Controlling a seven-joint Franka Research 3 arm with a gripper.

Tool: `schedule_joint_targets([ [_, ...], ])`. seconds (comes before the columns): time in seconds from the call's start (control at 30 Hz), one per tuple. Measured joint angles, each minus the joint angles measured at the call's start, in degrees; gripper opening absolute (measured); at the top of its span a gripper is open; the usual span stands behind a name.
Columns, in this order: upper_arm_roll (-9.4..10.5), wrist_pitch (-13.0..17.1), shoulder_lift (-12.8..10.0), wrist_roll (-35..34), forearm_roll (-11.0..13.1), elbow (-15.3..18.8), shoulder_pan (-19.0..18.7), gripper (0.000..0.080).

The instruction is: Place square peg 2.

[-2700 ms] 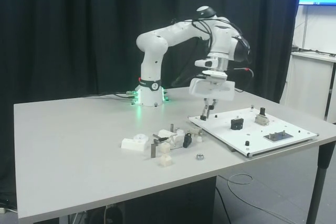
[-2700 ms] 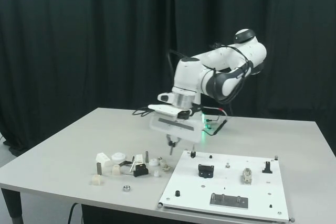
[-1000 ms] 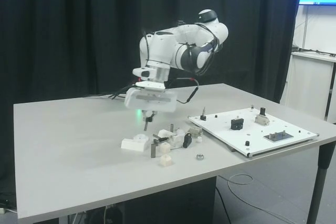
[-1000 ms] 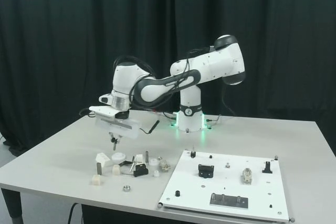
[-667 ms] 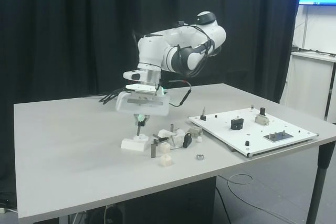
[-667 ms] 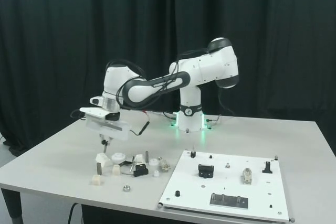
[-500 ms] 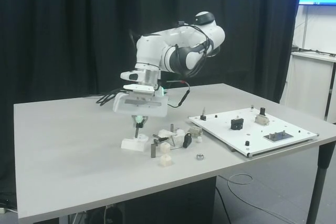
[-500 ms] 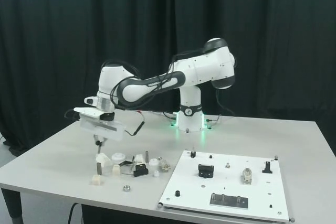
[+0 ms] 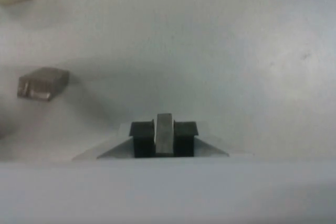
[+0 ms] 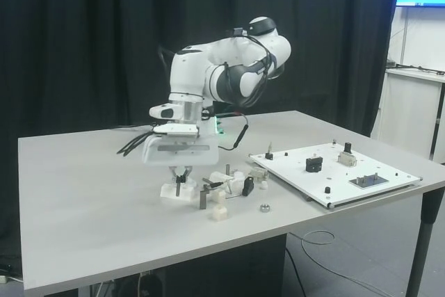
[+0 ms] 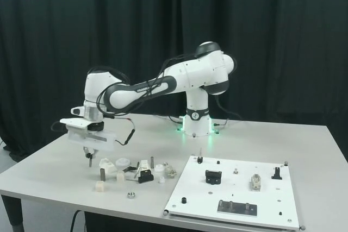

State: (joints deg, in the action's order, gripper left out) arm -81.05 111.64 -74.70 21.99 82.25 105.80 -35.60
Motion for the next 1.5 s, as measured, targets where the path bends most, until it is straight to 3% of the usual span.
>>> schedule_joint_targets([
  [0.57,2.16,-8.66,-0.11,-5.35,-5.19,-10.55,8.1,0.0071],
  [1.07,5.2,-8.82,-0.13,-5.48,-8.02,-12.96,9.91,0.0071],
  [1.43,5.24,-8.78,-0.14,-5.45,-8.72,-13.25,9.53,0.0071],
  [1.47,5.23,-8.78,-0.14,-5.45,-8.73,-13.29,9.45,0.0204],
  [1.5,5.22,-8.77,-0.14,-5.45,-8.76,-13.33,9.38,0.0204],
])
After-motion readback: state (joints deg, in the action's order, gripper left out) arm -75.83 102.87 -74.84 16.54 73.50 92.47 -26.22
